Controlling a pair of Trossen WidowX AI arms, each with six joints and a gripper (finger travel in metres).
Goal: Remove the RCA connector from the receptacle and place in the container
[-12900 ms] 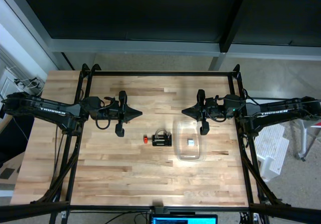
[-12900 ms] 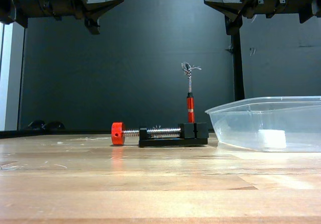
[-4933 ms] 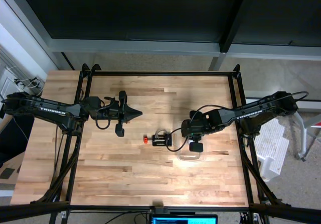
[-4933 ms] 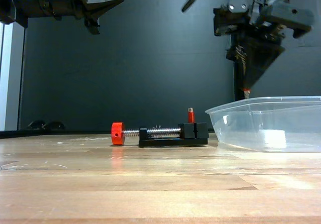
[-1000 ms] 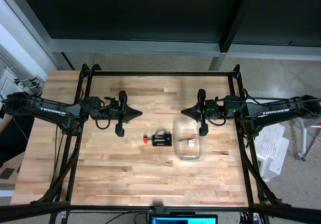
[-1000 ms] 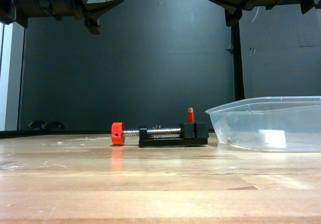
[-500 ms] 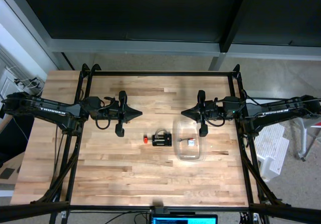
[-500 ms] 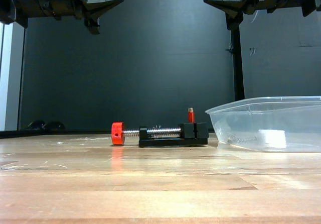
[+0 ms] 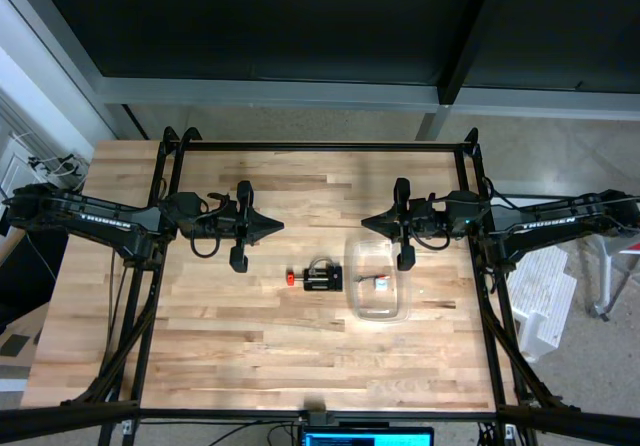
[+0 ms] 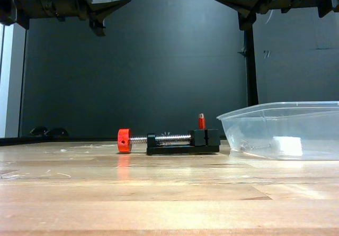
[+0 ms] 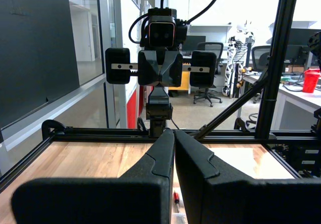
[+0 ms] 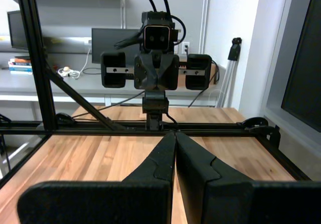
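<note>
Item: the RCA connector (image 10: 254, 147), no longer standing upright in the receptacle (image 9: 320, 278) as it was earlier, is now lying flat on the floor of the container (image 9: 352, 291) near a small white piece (image 9: 381, 284). The container is sitting at the receptacle's 3 o'clock. The right gripper (image 9: 364, 222), fingers pressed together and empty, is hanging back aloft at the receptacle's 1 o'clock. The left gripper (image 9: 280, 226), likewise closed on nothing, is staying parked at 11 o'clock.

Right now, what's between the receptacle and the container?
Only a thin strip of bare tabletop separates receptacle and container, clearest in the high view. The left gripper and right gripper hang shut, high above.
</note>
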